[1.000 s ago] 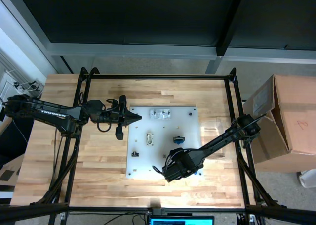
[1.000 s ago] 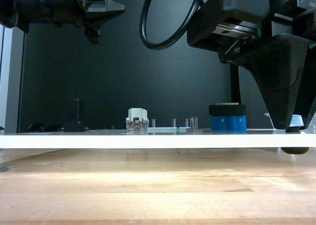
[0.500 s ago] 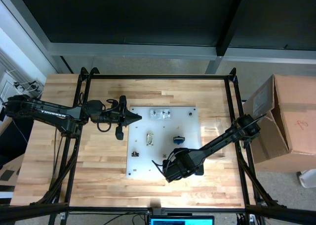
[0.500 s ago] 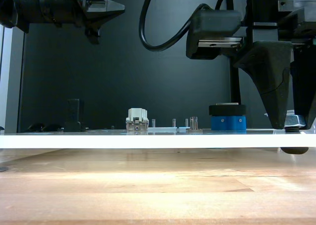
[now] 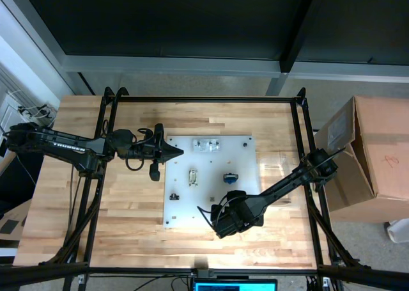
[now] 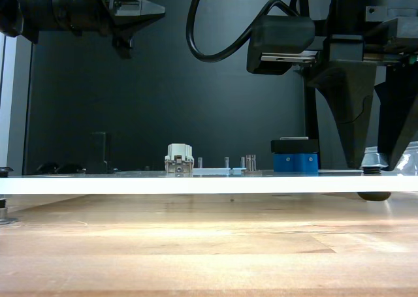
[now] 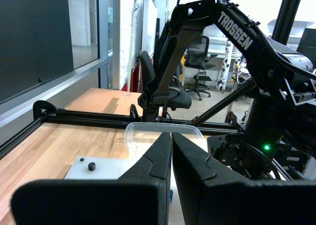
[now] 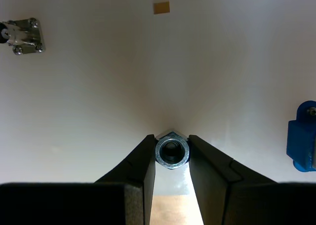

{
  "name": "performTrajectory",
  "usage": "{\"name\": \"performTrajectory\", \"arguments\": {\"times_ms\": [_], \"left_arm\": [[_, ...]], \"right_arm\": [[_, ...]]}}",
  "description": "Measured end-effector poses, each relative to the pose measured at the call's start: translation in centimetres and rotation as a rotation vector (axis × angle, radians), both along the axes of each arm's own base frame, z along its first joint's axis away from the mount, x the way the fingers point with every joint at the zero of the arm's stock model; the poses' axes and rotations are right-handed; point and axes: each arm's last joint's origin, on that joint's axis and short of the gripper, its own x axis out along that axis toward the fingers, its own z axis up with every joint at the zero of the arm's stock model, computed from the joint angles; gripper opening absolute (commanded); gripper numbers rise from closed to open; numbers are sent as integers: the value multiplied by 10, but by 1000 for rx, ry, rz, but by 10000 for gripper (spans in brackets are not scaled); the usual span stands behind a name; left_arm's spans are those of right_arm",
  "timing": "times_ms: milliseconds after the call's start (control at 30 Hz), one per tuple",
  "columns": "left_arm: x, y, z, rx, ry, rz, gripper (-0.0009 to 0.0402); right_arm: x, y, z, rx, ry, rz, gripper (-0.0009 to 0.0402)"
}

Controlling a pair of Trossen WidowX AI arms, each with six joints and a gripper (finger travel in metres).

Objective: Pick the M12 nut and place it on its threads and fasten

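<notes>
Nut: the small silver M12 nut (image 8: 172, 152) is gripped between the two fingers (image 8: 140, 165) of my right hand (image 6: 373, 166). It lies flat, with its threaded hole facing up at my wrist camera.
Seat: from desk height the nut sits on top of the short black stud (image 6: 373, 171) at the near right edge of the white board (image 5: 182, 211). I cannot tell how far down the threads it has gone.
Right hand: closed on the nut from both sides and pointing straight down over the board's near edge. From above, its body hides both nut and stud.
Nearby on the board: a blue block (image 6: 295, 163) stands to the left of and behind the stud. A grey-white connector (image 6: 180, 161) sits farther left, mid-board.
Tray: the clear tray (image 5: 276, 160) lies on the desk (image 5: 128, 227) just off the board's right edge, with nothing of mine in it that I can make out.
Left hand: my left hand (image 5: 176, 152) hangs high over the board's far left edge, well apart from the nut. Its fingers are pressed together on nothing and point toward the right arm.
Beyond: a cardboard box (image 5: 367, 157) stands past the desk's right side.
</notes>
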Motion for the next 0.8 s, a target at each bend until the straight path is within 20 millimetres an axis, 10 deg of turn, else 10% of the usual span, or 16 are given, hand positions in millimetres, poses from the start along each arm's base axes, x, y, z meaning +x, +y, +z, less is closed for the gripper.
{"name": "performTrajectory", "arguments": {"times_ms": [800], "left_arm": [[0,0,0,0,1,0,0]], "right_arm": [[10,6,-4,-20,36,41,18]]}}
